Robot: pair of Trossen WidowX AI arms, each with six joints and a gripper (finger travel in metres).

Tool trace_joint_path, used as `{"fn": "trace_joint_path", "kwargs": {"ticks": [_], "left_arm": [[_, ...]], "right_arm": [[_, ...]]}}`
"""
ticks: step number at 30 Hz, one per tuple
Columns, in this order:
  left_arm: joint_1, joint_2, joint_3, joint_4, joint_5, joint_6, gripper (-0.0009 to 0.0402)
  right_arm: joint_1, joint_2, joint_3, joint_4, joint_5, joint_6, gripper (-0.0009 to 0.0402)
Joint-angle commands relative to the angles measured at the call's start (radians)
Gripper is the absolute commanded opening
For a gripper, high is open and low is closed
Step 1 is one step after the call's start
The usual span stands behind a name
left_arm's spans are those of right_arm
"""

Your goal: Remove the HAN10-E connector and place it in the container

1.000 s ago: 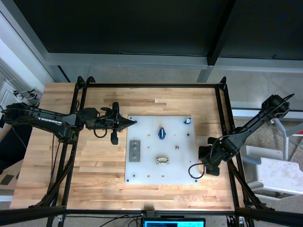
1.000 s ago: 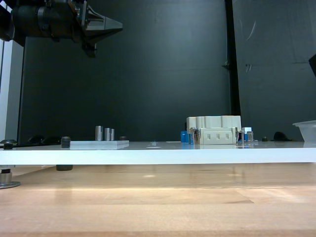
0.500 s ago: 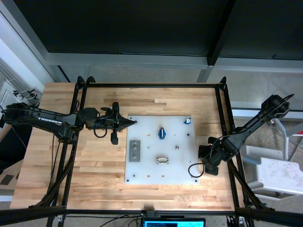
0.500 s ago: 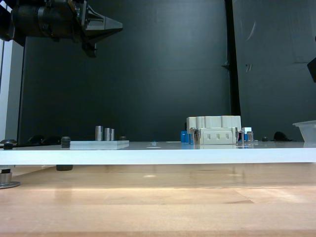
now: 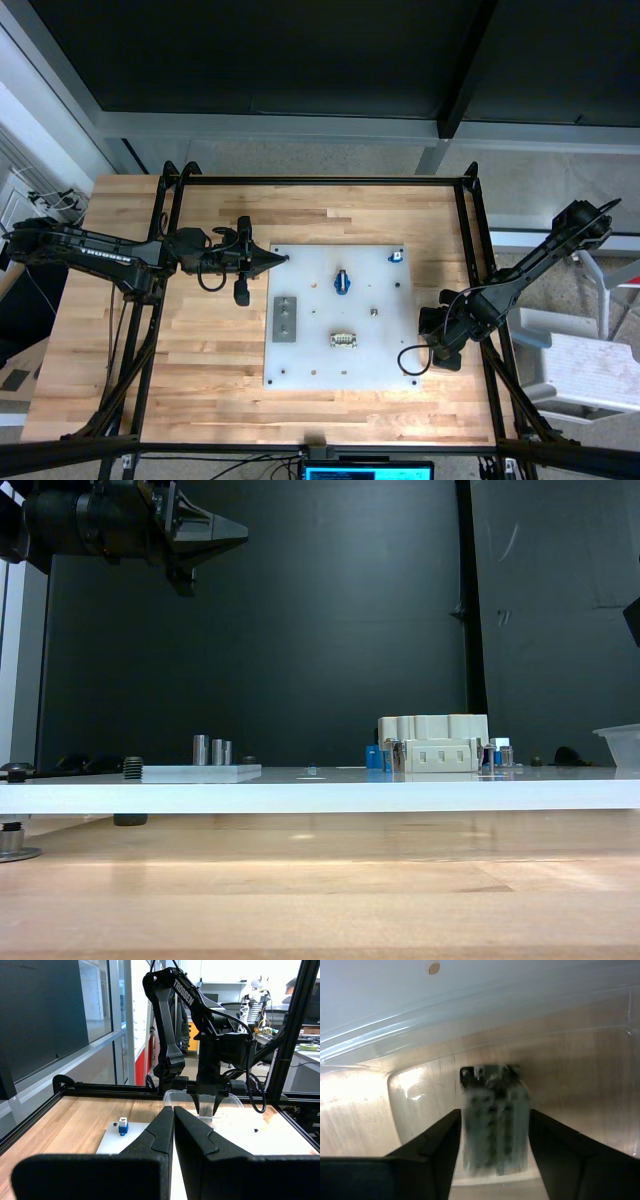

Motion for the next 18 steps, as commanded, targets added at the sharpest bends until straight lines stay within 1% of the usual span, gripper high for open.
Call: {"fn": "trace_joint_path", "kwargs": {"ticks": [1, 5, 8, 13, 18], "left_arm": [[0.000, 0.000, 0.000, 0.000, 0.000, 0.000, 0.0000], [0.000, 0.000, 0.000, 0.000, 0.000, 0.000, 0.0000], [0.000, 0.000, 0.000, 0.000, 0.000, 0.000, 0.0000], [0.000, 0.000, 0.000, 0.000, 0.000, 0.000, 0.0000], [0.000, 0.000, 0.000, 0.000, 0.000, 0.000, 0.0000]], "right_arm": [[0.000, 0.000, 0.000, 0.000, -0.001, 0.000, 0.0228], [0.000, 0.000, 0.000, 0.000, -0.001, 0.000, 0.0260], [0.000, 0.000, 0.000, 0.000, -0.002, 0.000, 0.0275], [0.000, 0.000, 0.014, -0.018, -0.007, 0.000, 0.0283], [0.000, -0.002, 0.066, -0.089, -0.006, -0.001, 0.0283]]}}
